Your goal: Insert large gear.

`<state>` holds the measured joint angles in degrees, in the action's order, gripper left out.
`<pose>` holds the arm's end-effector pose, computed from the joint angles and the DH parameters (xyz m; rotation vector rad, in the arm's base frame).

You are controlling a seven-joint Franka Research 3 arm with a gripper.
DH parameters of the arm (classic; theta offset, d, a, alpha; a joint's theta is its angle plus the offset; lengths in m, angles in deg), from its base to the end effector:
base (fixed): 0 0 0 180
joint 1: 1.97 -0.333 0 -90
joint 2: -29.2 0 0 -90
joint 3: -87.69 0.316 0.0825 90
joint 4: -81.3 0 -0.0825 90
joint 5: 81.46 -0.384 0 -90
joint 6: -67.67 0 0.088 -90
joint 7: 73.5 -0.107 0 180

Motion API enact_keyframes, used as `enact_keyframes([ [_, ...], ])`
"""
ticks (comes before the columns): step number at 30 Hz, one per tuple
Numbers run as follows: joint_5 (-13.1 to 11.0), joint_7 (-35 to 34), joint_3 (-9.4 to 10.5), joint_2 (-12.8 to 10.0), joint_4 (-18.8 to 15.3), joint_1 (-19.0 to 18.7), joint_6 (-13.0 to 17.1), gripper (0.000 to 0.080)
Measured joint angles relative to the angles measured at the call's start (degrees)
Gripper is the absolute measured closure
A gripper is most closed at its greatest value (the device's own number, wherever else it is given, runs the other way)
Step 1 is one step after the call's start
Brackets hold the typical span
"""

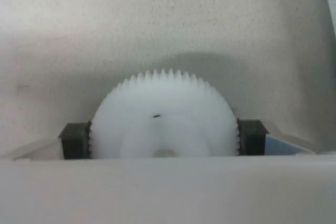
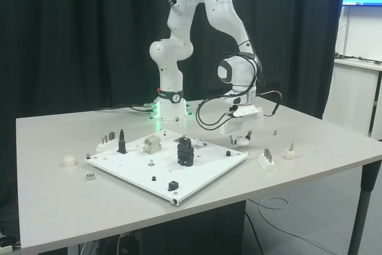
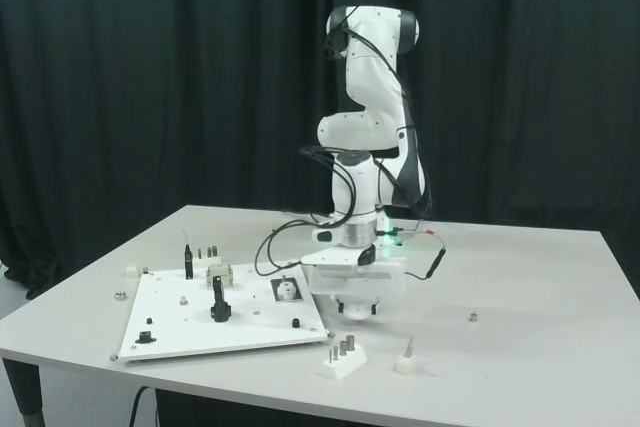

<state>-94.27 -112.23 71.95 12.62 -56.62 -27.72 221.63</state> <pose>0.4914 0.0744 0.1991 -2.9346 1.0562 0.0014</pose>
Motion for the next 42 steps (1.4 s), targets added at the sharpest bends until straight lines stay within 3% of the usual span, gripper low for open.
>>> enact_keyframes([
  [7, 0.4, 4.4, -1.18, 1.4, 0.0, 0.0, -2.2, 0.0209],
  [16, 2.9, 11.4, -4.1, 4.2, -0.3, 0.1, -5.9, 0.0209],
  [32, 6.3, 27.4, -10.96, 10.1, -3.8, 0.3, -10.8, 0.0209],
  [42, 8.7, 34.3, -15.8, 11.5, -5.4, 0.6, -12.9, 0.0209],
])
